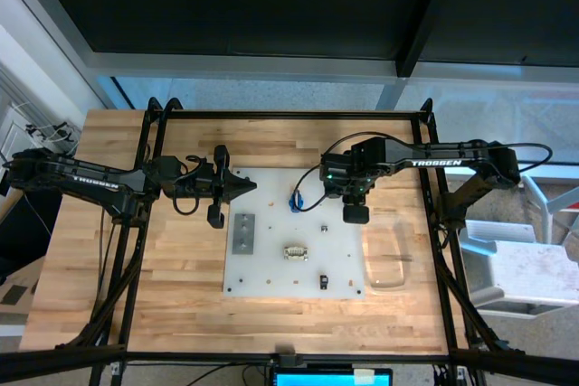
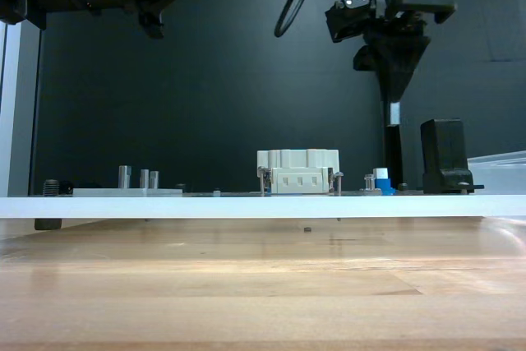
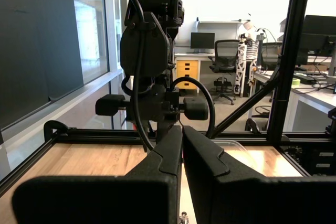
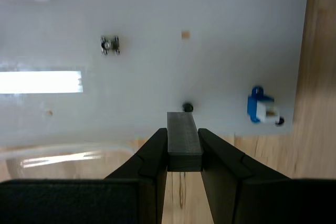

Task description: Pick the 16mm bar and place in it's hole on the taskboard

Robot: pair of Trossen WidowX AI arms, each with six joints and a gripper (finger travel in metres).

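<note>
Reaching in over the right part of the white flat task board (image 1: 271,267) with the right arm, stretched almost level and bent down at the wrist. Pointing the black right gripper (image 1: 355,211) straight down, high above the board near its right edge. Clamping between the two black fingers (image 4: 152,153) the dull grey square-sided metal 16mm bar (image 4: 184,139), gripped at its upper end, upright, hanging below the fingertips toward the board. Not possible to tell from the low view whether touching the board with the lower end or not. From the right wrist view, standing just beside a small dark round hole (image 4: 187,107) near the board's right edge, with a small blue plastic connector (image 4: 261,109) near. Reaching over the left edge of the board with the left arm, held level and well above the board. Holding the black left gripper (image 3: 182,136) horizontal, aimed across the board, with both fingers pressed together, tip against tip. Well apart from the bar.
</note>
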